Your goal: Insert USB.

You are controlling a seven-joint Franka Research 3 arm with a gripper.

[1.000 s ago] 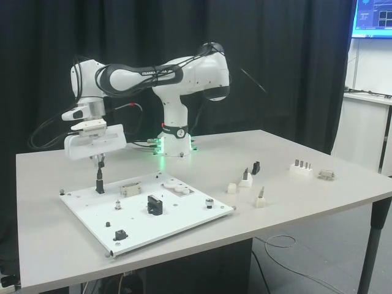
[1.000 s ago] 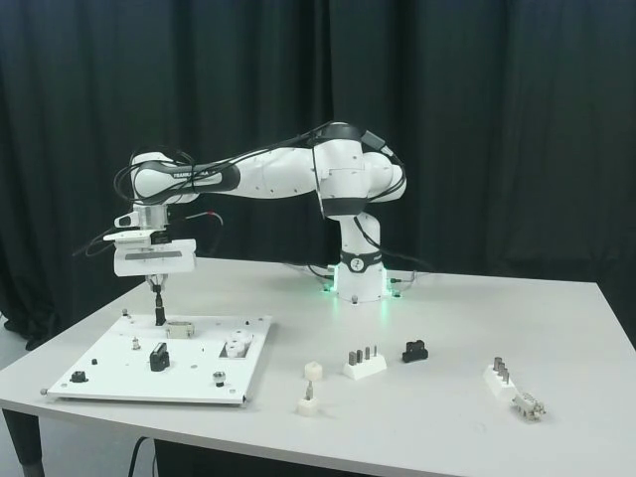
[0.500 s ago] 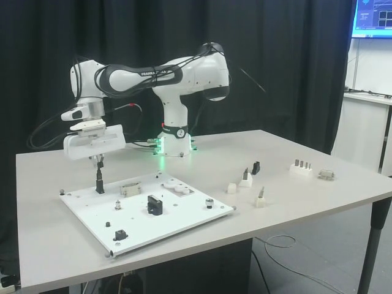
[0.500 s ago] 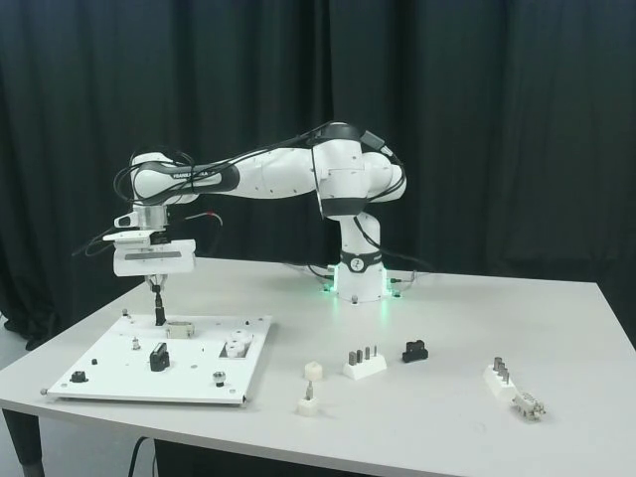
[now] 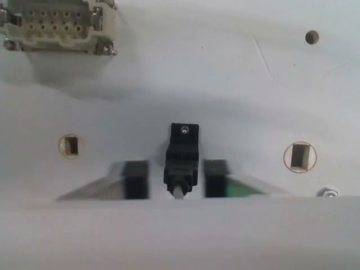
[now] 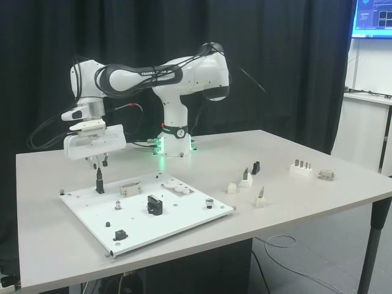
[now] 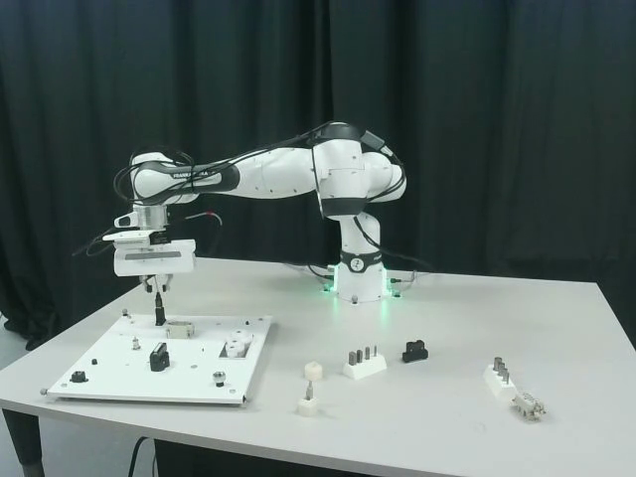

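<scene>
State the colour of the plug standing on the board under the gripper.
Black. The plug shows best in the wrist view, upright on the white board.

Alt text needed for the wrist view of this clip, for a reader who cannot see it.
A black USB plug stands upright on the white board, between the hand's two open black fingers. A grey multi-pin connector sits farther off on the board, and two small slots flank the plug.

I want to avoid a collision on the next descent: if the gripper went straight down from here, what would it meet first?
Probably the black USB plug standing upright on the white board. The gripper hangs right above it with open fingers, so they might straddle it and reach the board instead; depth is unclear.
</scene>
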